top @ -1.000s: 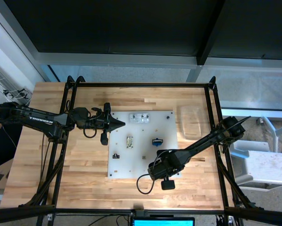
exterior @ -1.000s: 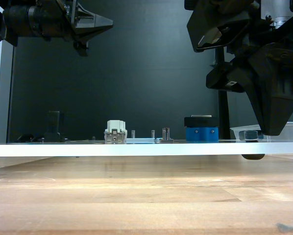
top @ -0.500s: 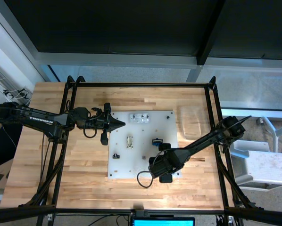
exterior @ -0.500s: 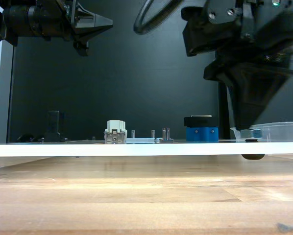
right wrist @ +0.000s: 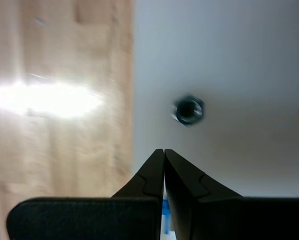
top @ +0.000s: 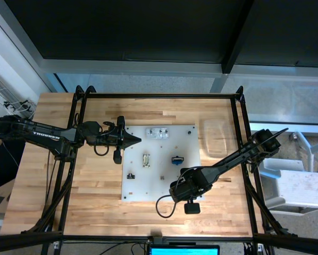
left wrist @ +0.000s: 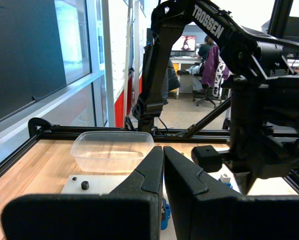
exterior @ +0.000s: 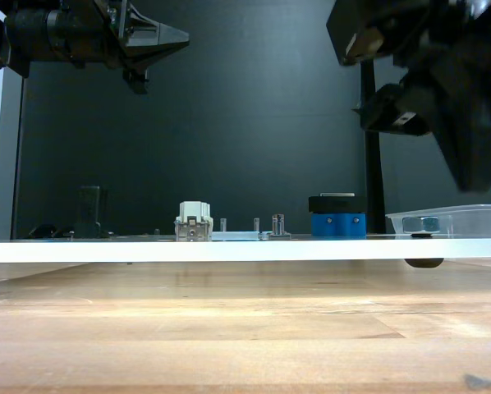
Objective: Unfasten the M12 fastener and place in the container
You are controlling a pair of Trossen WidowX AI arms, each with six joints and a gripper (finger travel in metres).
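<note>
On the wooden table (top: pixel 95 175) lies the white board (top: pixel 148 183); I see the left gripper (left wrist: pixel 163 148), jaws together, over its left edge, and the right gripper (right wrist: pixel 164 150), jaws together and empty, near the nut (right wrist: pixel 188 110).

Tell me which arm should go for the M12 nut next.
Right. The right gripper, shut and empty, hangs close above the nut, which sits on the white board. The left gripper, shut, hovers high at the board's left edge, far from it.

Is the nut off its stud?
No, on its stud: nut sits on board below shut, empty right gripper. Left gripper hangs shut at board's left edge.
</note>
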